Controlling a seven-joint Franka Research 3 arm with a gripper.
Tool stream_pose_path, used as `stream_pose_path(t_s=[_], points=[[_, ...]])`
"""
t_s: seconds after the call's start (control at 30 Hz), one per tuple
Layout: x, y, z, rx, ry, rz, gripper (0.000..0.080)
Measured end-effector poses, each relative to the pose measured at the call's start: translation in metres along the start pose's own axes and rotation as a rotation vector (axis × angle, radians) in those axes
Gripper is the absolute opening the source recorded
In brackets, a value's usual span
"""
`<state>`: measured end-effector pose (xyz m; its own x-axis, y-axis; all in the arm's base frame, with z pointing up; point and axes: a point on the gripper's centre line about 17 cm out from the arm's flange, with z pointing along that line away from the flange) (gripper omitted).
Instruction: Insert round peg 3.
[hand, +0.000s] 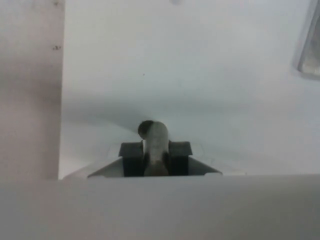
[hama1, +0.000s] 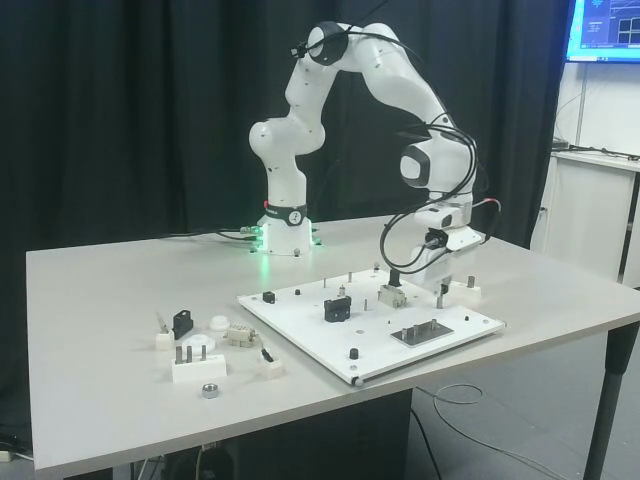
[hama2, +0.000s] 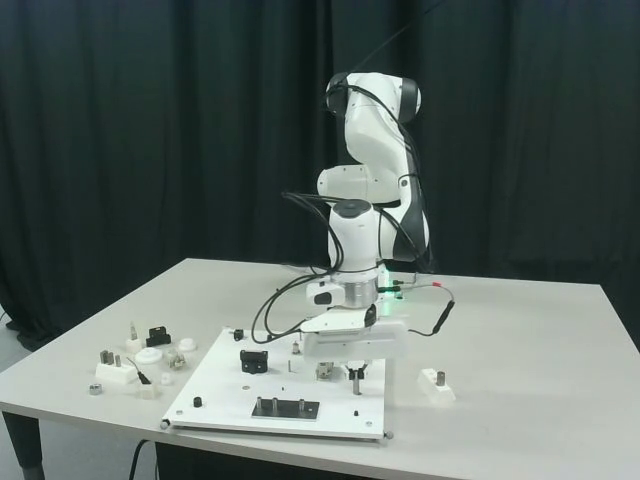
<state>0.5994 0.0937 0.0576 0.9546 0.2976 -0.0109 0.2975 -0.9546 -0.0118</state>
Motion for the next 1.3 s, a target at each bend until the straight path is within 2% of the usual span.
stream_pose_path(t_s=[0.27, 0.57, 1.3], points=[[0.0, -0.001, 0.0, 0.001, -0.002, -0.001, 0.0103], [-0.004, -0.012, 0.0, 0.011, -0.02, -0.013, 0.0103], [-0.003, -0.011, 0.0, 0.007, -0.013, -0.013, 0.0102]])
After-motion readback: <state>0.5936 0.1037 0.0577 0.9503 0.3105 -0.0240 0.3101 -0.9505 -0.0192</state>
